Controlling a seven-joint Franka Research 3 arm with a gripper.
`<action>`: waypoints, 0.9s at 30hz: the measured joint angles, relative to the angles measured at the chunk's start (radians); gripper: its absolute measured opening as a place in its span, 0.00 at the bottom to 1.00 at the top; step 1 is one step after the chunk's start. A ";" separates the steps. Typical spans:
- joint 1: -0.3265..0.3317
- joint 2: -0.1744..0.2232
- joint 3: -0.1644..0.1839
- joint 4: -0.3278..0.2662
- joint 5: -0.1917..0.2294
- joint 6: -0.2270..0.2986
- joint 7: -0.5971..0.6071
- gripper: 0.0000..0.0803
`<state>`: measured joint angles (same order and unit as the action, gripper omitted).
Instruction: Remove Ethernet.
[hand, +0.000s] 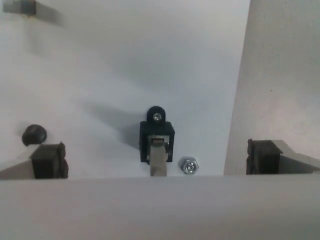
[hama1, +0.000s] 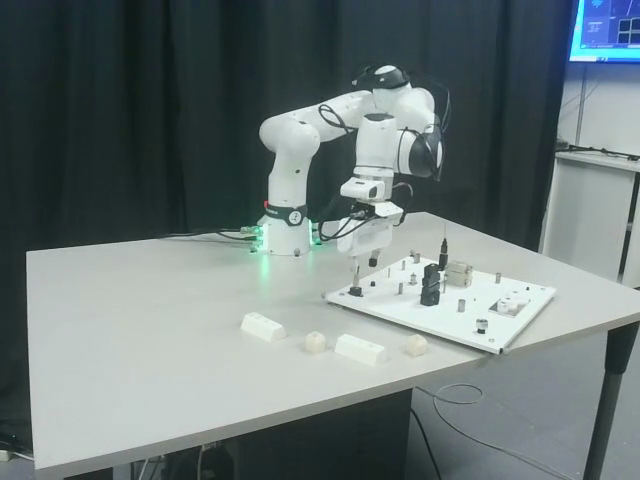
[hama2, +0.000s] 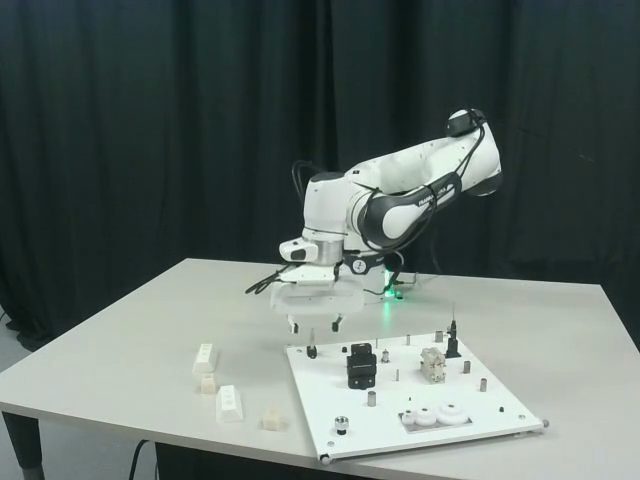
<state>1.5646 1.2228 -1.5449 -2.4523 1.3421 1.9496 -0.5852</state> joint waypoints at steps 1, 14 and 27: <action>-0.003 0.000 0.004 0.001 0.000 0.003 0.000 1.00; -0.045 0.000 0.043 0.017 0.012 0.007 0.000 1.00; -0.068 0.000 0.064 0.029 0.016 -0.017 0.000 1.00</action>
